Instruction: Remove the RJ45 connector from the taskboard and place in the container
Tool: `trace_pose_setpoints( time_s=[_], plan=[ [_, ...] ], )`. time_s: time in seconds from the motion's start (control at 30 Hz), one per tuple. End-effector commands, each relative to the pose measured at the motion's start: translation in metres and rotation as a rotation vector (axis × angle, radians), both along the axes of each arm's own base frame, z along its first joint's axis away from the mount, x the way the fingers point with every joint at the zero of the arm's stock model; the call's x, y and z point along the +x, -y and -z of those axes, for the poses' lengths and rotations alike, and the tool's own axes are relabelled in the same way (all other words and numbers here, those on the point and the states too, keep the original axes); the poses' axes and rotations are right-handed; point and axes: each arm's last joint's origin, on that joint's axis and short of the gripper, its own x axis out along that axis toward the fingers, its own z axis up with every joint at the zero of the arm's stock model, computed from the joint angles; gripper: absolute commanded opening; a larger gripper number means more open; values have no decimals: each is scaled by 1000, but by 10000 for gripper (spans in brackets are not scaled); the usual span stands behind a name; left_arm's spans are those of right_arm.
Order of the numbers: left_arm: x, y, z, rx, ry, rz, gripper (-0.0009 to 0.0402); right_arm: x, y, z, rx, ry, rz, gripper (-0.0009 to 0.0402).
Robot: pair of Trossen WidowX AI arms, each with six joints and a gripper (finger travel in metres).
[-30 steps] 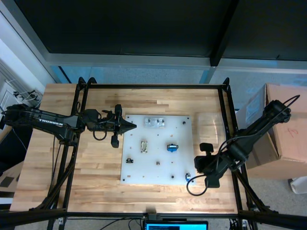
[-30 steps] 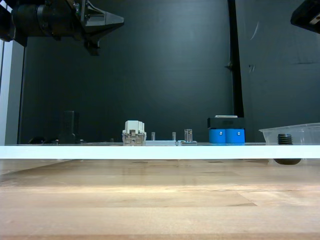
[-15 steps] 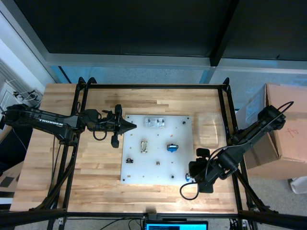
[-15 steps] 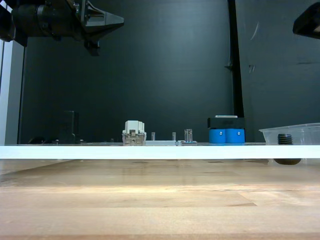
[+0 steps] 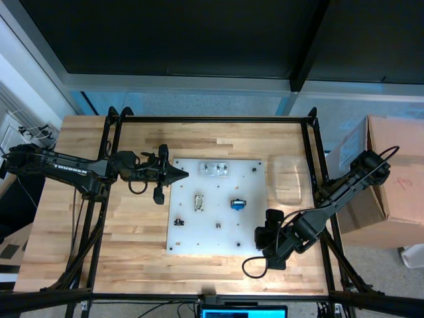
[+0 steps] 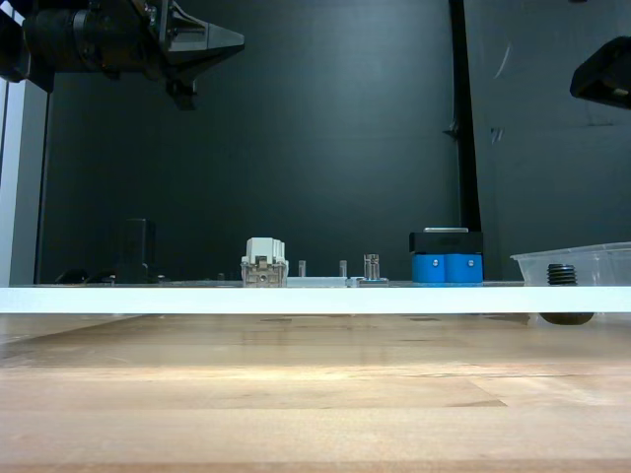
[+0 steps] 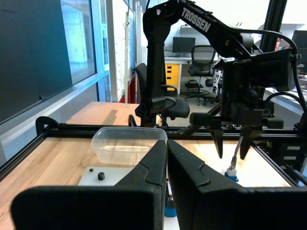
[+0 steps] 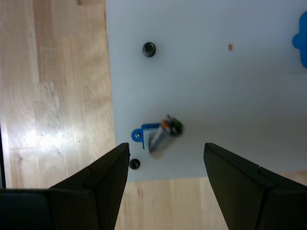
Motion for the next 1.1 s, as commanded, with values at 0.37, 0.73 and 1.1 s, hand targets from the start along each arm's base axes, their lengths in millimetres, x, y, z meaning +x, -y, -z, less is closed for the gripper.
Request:
trace_pose_setpoints(
  time_s=[0.37, 0.73, 1.1],
  plan=[
    [0, 0, 0, 0, 0, 0, 0, 2, -2, 20, -3, 23, 0, 216],
    [0, 0, 0, 0, 0, 0, 0, 1, -2, 25, -2, 27, -4, 184],
    [0, 0, 0, 0, 0, 0, 0, 1, -2, 24, -1, 28, -6, 89]
  ],
)
